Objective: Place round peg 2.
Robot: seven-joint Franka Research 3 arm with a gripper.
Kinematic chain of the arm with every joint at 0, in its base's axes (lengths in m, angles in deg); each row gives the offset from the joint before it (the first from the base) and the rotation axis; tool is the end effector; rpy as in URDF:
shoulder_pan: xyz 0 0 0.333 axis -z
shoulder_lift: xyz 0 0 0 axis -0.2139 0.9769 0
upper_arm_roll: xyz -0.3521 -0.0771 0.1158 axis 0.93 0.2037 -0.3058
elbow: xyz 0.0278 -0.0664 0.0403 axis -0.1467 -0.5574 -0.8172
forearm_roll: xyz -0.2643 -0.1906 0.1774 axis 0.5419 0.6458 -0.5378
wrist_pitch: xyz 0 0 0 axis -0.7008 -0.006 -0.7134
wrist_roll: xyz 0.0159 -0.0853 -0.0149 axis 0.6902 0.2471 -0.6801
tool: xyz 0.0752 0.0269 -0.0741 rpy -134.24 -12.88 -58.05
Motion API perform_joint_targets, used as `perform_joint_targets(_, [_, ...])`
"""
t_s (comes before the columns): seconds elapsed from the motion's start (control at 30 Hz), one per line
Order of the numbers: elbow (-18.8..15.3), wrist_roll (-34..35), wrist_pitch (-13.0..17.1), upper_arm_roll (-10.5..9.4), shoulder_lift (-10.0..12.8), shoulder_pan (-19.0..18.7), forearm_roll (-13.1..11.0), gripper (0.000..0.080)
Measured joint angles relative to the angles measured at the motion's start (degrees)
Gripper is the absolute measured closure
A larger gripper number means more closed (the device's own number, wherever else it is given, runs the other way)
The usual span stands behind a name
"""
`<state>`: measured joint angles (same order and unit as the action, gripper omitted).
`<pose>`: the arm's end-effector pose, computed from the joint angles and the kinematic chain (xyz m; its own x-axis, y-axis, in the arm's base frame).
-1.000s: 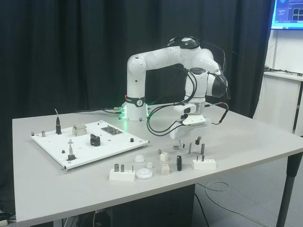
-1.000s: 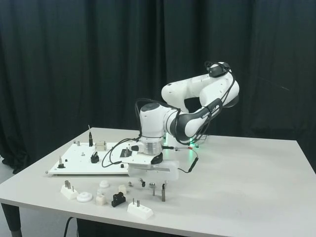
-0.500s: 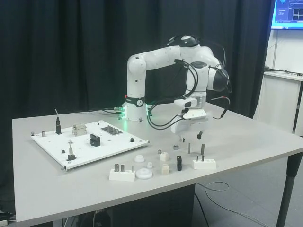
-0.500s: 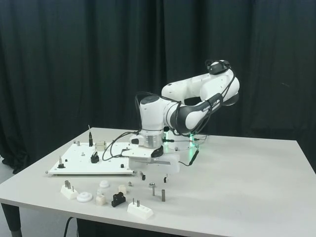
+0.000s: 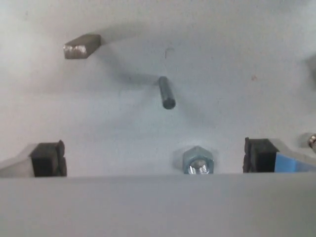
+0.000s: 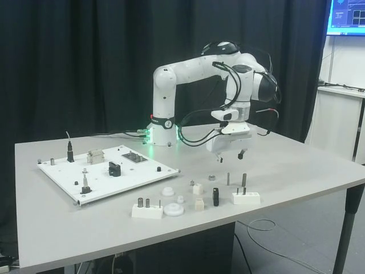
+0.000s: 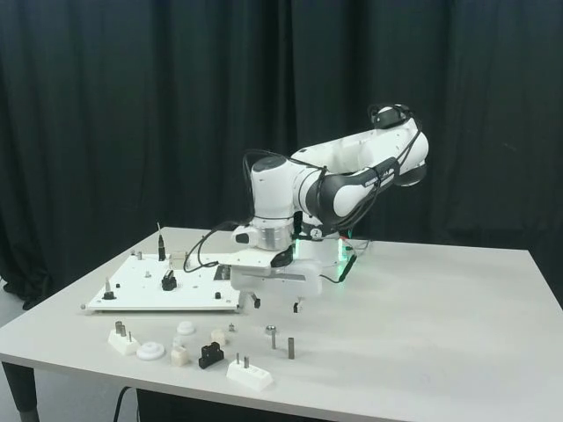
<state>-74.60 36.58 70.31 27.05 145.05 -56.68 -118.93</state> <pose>0.5910 0.0793 0.2857 0.6953 -0.7166 -0.0544 -0.7147 -0.6975 0.0531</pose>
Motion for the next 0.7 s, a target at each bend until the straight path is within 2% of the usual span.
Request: perform_joint_targets(0.7, [0.4,0.4,-0.1,0.66,-0.4,-0.6,1.1,0.0003])
